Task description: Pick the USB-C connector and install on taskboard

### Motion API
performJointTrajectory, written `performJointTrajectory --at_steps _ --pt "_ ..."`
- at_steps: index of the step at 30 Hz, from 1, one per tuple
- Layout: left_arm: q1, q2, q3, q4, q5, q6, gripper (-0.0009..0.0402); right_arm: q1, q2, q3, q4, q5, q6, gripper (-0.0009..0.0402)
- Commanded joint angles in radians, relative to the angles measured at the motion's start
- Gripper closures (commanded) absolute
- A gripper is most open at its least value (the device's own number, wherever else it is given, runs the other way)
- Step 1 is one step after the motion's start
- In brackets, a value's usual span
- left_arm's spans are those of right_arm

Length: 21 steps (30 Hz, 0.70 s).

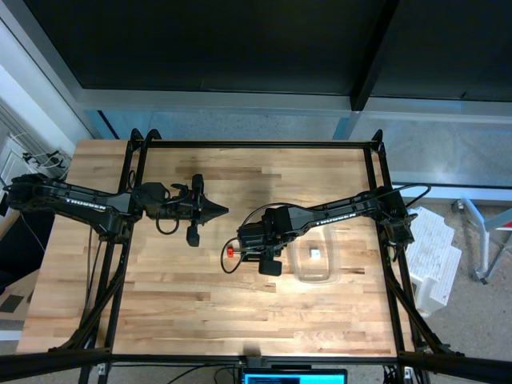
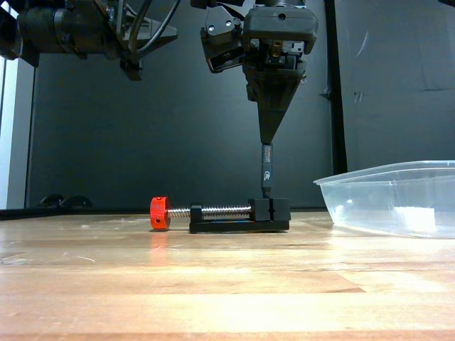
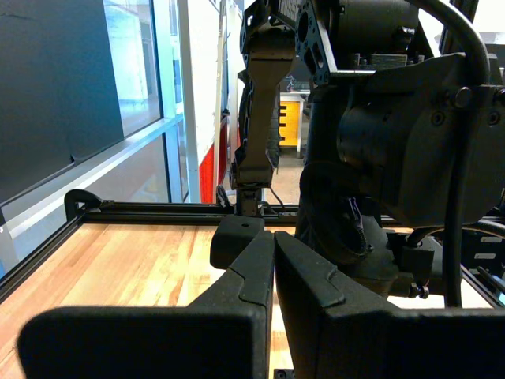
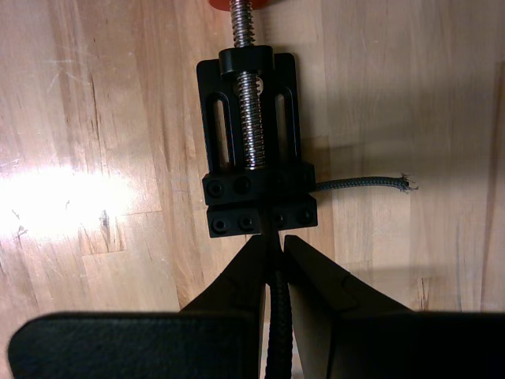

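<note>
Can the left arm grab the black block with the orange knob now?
Probably not well. The right gripper hangs right over the taskboard, shut on the USB-C connector standing upright on it. The left gripper is shut, up in the air; only the orange knob end looks free.

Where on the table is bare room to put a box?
Bare wood: the wide near strip of the table, before the taskboard and clear tray. Crowded: the middle, where the right pincer holds the USB-C connector at the taskboard; left pincer hovers beyond.
</note>
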Motion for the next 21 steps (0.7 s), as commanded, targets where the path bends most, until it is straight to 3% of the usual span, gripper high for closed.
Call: performJointTrajectory --at_steps 1,8,21 --pt "0.0 0.0 0.0 0.0 0.0 0.0 0.0393 0.0 0.0 0.001 0.0 0.002 0.002 0.0393" --pt "0.0 0.0 0.0 0.0 0.0 0.0 0.0393 0.0 -0.007 0.001 0.003 0.001 0.001 0.0383" --pt "0.0 0.0 0.0 0.0 0.0 0.0 0.0393 0.002 -0.05 0.001 0.006 0.002 0.001 0.0279"
